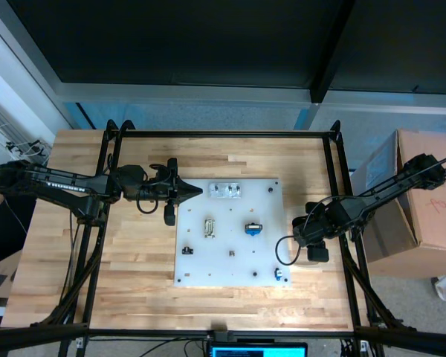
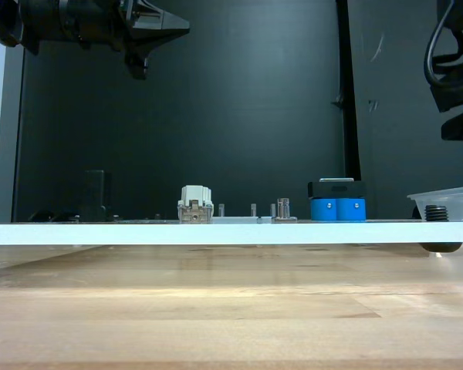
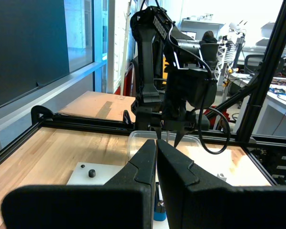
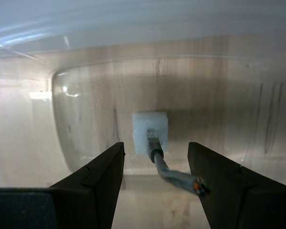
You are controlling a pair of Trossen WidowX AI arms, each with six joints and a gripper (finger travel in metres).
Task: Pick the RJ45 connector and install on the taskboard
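Wooden table (image 1: 74, 297), white taskboard (image 1: 208, 268) at its centre. High view: left gripper (image 1: 193, 191) hovers at the board's far-left corner, and right gripper (image 1: 311, 249) hangs just beside its right edge. Low view: clear tray (image 2: 447, 202) at the right. Left wrist: fingers (image 3: 143, 160) pressed together, nothing between them. Right wrist: jaws spread over the RJ45 connector (image 4: 150, 128), lying free in the tray. It looks light, rigid and probably slick, so pinch the body, not the floppy cable (image 4: 174, 175).

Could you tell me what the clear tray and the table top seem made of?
Clear tray: probably glossy transparent plastic; wood grain shows through. Table top: matte pale wood, seamed planks. White RJ45 connector lies free inside, below open right gripper; shut left gripper hovers over white board.
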